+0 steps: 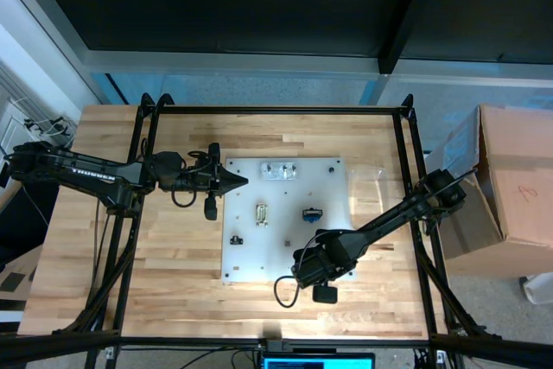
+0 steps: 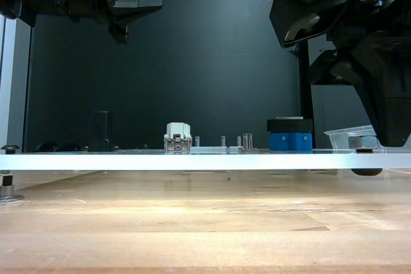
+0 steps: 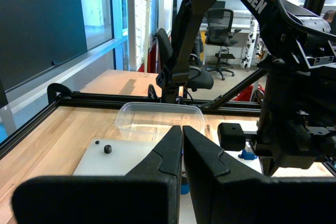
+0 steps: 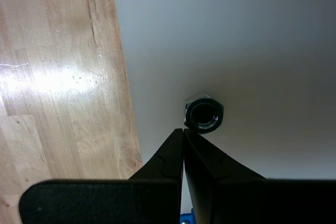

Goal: Unfasten the M12 nut and place it in the container

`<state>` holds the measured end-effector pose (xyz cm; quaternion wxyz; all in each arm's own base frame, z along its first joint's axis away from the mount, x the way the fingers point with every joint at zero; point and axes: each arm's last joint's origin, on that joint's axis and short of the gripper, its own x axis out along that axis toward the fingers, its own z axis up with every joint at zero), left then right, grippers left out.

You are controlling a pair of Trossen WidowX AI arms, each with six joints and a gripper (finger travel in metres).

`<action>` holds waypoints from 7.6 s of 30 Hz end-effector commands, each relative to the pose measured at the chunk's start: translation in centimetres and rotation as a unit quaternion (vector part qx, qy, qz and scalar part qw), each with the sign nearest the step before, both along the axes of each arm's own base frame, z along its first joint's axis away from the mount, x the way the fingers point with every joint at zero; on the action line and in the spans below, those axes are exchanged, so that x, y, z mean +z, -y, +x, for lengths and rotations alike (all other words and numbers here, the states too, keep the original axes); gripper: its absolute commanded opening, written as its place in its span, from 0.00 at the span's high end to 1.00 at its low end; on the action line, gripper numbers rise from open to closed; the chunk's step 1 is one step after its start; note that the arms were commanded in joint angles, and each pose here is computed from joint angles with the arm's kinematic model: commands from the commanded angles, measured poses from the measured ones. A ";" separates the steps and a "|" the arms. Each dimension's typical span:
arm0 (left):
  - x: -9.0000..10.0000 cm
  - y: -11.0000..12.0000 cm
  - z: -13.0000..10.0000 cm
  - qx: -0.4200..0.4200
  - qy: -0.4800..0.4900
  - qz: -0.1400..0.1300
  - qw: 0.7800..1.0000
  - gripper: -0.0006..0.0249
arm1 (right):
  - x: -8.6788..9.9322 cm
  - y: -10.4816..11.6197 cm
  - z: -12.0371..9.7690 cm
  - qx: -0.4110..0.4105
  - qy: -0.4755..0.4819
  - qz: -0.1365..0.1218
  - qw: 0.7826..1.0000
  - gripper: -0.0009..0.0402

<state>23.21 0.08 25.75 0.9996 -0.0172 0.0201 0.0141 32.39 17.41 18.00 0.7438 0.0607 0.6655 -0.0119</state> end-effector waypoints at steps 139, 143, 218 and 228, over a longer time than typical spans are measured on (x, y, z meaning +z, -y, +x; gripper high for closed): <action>0.0 0.0 0.0 0.000 0.000 0.000 1.000 0.98 | 0.5 0.0 0.1 0.002 0.000 0.006 1.000 0.98; 0.0 0.0 0.0 0.000 0.000 0.000 1.000 0.98 | 1.2 0.9 -0.4 -0.034 0.023 -0.083 0.996 0.98; 0.0 0.0 0.0 0.000 0.000 0.000 1.000 0.98 | 0.1 -0.2 0.7 0.160 0.010 -0.032 0.987 0.96; 0.0 0.0 0.0 0.000 0.000 0.000 1.000 0.97 | 1.1 -0.1 0.5 0.350 0.030 -0.053 0.935 0.96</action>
